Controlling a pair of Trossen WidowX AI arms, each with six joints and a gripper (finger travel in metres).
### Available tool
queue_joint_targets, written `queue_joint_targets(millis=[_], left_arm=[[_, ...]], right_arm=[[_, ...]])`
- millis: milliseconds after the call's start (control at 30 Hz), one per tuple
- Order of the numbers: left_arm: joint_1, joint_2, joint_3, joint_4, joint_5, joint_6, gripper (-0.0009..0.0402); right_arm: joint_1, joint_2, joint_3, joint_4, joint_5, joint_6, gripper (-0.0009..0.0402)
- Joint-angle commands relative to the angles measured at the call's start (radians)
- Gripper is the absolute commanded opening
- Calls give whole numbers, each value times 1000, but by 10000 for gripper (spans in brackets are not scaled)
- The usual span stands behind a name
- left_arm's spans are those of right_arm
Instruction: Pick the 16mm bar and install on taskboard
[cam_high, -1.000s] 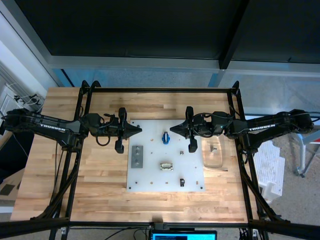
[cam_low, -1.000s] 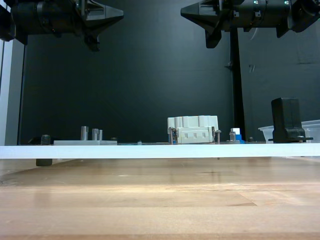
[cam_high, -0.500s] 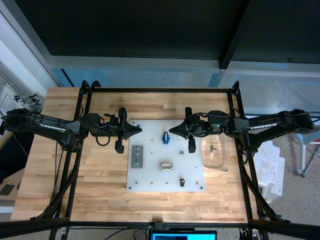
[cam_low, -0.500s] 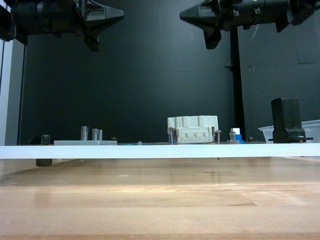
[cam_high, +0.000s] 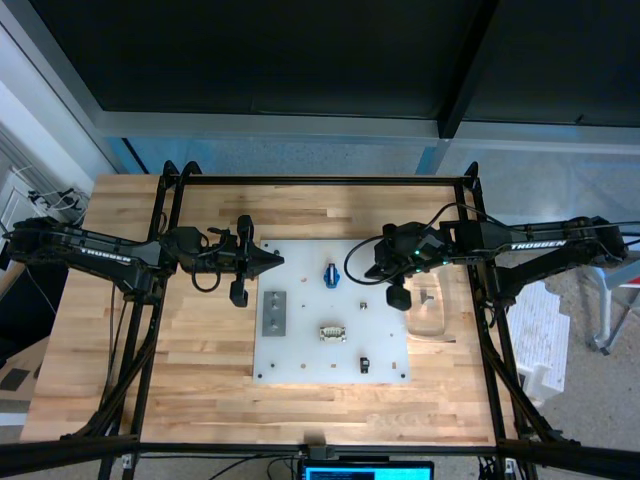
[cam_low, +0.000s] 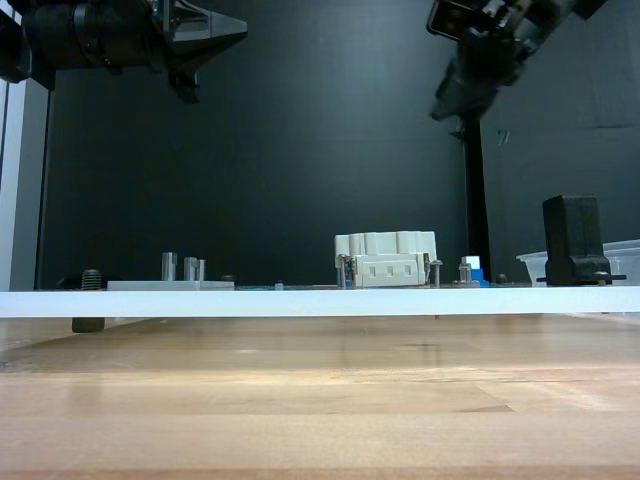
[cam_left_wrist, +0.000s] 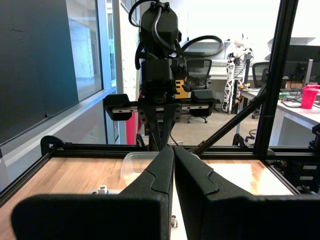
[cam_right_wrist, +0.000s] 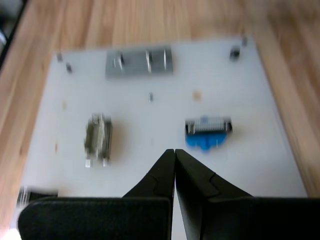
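Your left gripper (cam_high: 277, 258) hangs left of centre in the high view, over the upper left edge of the taskboard (cam_high: 300, 352) and well above it. It points level toward the middle of the frame. In the left wrist view its fingers (cam_left_wrist: 162, 165) lie pressed together with nothing between them.

Your right gripper (cam_high: 372, 271) sits right of centre in the high view, over the upper right part of the taskboard, between the blue knob (cam_high: 330, 274) and the clear tray (cam_high: 441, 326). In the low view you can see it in the upper right of the frame, tilted downward and high above the board (cam_low: 300, 303). Its fingers (cam_right_wrist: 159, 175) are also closed on each other and hold nothing. Beyond them the right wrist view looks down on the white plate (cam_right_wrist: 150, 127), with the grey two-hole block (cam_right_wrist: 139, 62), the blue knob (cam_right_wrist: 206, 135) and a pale connector (cam_right_wrist: 98, 140).

The 16mm bar (cam_high: 428, 296) shows as a small grey piece inside the clear tray, which rests on the wooden surface (cam_high: 180, 350) just beside the taskboard's right edge. It is too small for you to make out how it lies. Neither gripper touches it.

On the board the grey two-hole block (cam_high: 273, 311) is at the left, the pale connector (cam_high: 333, 333) near the middle, and a small black part (cam_high: 365, 364) toward the lower right.
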Motion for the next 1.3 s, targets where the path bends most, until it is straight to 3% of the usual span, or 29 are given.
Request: queue_joint_targets(millis=[33,767,900,1300], left_arm=[[0,0,0,0,0,0,0],[0,0,0,0,0,0,0],[0,0,0,0,0,0,0],[0,0,0,0,0,0,0]], right_arm=[[0,0,31,-138,1,17,0],[7,0,66,-661,11,63,0],[15,0,63,-723,53,79,0],[22,-13,31,-742,54,114,0]])
